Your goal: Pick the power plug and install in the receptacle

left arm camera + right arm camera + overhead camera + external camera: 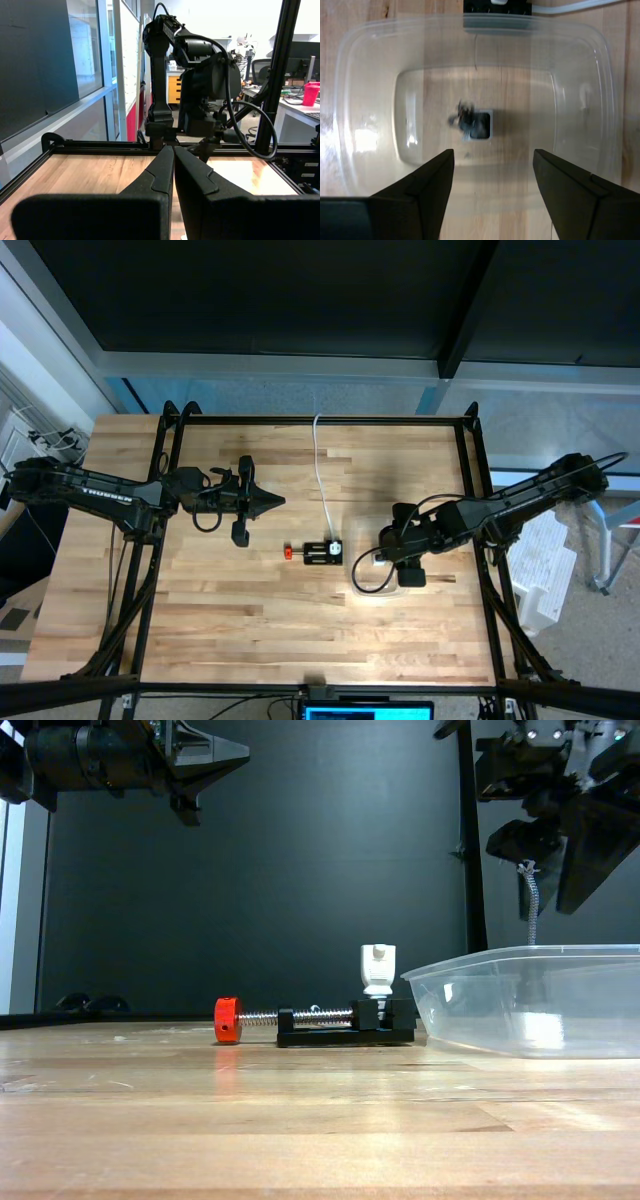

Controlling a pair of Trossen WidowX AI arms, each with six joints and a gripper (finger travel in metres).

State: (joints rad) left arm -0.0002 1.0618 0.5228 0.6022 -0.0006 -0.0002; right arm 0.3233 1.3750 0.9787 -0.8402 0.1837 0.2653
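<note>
Inside the tray (367, 75), at its middle, the plug (469, 122) lies straight ahead of the nearer right end effector (493, 155), spread wide and empty, while the left end effector (174, 152), closed on nothing, hangs well beyond the tray, past the receptacle (378, 968).

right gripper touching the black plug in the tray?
Apart. Low view: open right gripper hangs above clear plastic tray rim; tiny black plug lies on its floor. Left gripper shut, aloft.
</note>
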